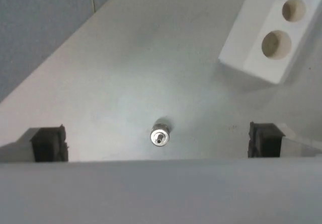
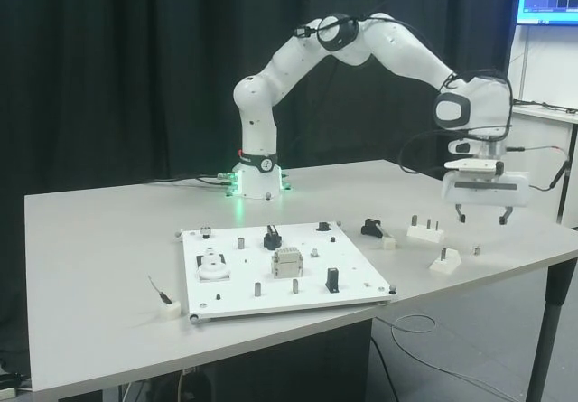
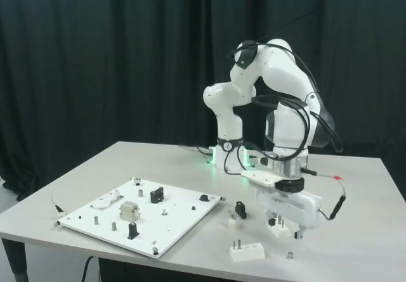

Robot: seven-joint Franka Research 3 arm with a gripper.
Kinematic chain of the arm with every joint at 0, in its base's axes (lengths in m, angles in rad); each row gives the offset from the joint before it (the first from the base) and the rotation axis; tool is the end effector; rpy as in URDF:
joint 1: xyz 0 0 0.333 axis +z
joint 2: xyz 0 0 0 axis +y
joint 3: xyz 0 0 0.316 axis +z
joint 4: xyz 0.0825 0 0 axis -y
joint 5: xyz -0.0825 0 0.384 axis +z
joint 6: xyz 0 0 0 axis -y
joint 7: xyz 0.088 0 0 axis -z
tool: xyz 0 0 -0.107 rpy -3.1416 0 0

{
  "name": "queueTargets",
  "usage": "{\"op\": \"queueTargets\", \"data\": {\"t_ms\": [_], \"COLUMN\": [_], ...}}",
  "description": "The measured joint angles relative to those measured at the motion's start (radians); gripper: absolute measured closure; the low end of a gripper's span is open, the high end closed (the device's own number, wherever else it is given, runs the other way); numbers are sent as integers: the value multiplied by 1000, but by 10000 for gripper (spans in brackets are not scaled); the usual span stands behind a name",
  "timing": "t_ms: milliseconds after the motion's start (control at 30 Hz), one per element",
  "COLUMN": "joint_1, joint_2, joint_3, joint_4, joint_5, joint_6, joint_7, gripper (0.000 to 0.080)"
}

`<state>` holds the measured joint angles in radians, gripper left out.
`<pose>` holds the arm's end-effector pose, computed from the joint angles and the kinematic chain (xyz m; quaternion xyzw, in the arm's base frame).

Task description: Pick BNC.

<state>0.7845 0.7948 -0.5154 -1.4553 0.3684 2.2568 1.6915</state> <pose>0.6767 0.2750 0.2649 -0.7336 0.6764 -0.0559 0.0331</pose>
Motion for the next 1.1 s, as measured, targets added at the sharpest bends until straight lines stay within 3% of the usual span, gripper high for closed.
{"op": "queueTargets", "data": {"t_ms": [500,1100], "joint_1": [0,0], "joint_2": [62,96], "joint_3": [2,5], "joint_4": [19,25], "joint_5": [60,100], "joint_6": [25,30], "joint_7": [53,73], "gripper": [3,3]}}
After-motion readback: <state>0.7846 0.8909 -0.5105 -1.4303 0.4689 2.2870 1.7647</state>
